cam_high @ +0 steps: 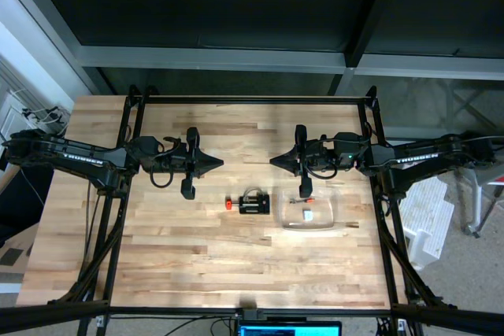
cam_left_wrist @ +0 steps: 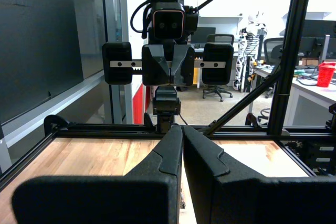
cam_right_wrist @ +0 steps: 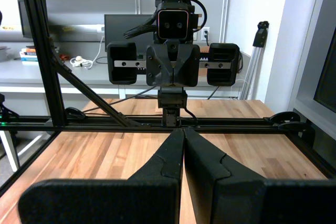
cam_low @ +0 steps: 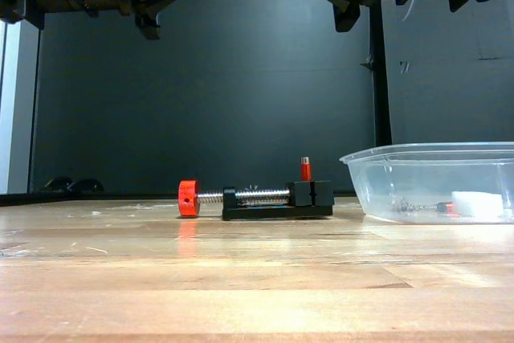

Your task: Remove the RCA connector from the receptacle and place in the container

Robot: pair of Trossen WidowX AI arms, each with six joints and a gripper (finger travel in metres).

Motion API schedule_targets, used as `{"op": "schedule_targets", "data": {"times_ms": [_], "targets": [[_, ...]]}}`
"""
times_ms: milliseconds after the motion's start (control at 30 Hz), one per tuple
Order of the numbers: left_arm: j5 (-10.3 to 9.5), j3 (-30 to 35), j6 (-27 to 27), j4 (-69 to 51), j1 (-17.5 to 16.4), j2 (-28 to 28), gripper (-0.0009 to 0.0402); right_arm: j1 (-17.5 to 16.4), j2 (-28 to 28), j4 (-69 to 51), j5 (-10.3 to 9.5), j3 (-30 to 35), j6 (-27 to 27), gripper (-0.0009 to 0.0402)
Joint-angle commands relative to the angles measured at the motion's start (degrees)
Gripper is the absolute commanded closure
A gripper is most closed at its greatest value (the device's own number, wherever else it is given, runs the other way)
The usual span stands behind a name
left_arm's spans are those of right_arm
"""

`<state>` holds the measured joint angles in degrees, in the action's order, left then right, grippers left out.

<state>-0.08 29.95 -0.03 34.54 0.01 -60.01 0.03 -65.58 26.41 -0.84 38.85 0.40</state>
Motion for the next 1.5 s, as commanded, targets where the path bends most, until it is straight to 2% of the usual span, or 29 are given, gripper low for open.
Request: {"op": "schedule_targets", "data": {"times_ms": [33, 67, 233, 467, 1500], "targets": [[0.02, 0.00, 0.02, 0.00, 0.00, 0.00, 0.0393, 0.00, 0.61, 0.17, 0.63, -0.55, 0.31, 0.0393], [0.02, 0.00, 0.02, 0.00, -0.02, 0.00, 0.0393, -0.02, 0.92, 0.20, 1.29, -0.72, 0.26, 0.0393], [0.02, 0.00, 0.00, 0.00, 0.00, 0.00, 0.0393, 0.00, 2.36, 0.52, 1.46, -1.77, 0.44, 0.0393], [0.02, 0.00, 0.02, 0.00, -0.02, 0.00, 0.0393, -0.02, 2.36, 2.45, 1.44, -3.67, 1.22, 0.0393], [0.02, 0.00, 0.00, 0.00, -0.02, 0.00, 0.0393, -0.02, 2.36, 1.31, 1.33, -2.93, 1.95, 0.0393]]}}
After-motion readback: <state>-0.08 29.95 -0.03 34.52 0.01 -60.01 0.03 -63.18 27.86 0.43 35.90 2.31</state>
